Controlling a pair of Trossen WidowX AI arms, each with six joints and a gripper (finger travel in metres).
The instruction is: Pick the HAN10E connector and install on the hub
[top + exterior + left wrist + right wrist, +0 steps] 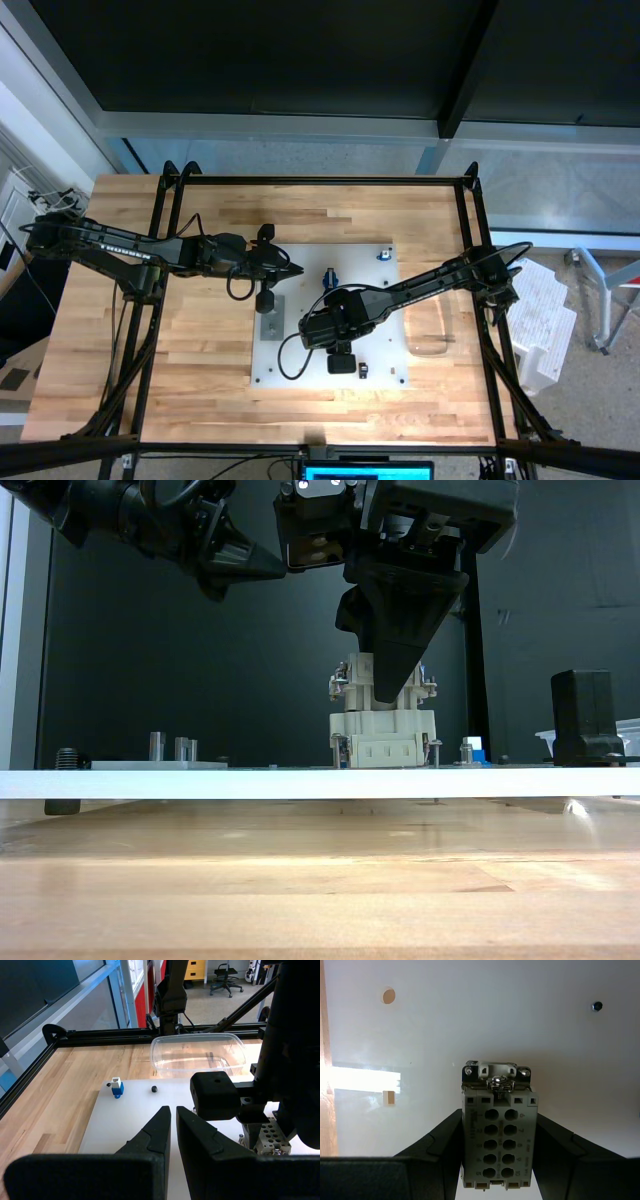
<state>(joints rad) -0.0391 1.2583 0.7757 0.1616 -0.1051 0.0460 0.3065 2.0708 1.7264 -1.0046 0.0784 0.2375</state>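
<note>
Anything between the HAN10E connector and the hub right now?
Nothing: the low view shows the HAN10E connector, held by the right gripper, sitting on the hub with no visible gap. The left gripper hovers shut, up and aside.

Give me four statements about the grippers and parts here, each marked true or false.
1. The right gripper is clamped on the connector. True.
2. The left gripper holds the blue part. False: it is shut on nothing above the plate, and the blue part stands on the plate.
3. The connector is directly above the hub. True; whether it is fully seated cannot be told.
4. The clear tub sits on the plate. False: it rests on the wooden table, beside the plate.
</note>
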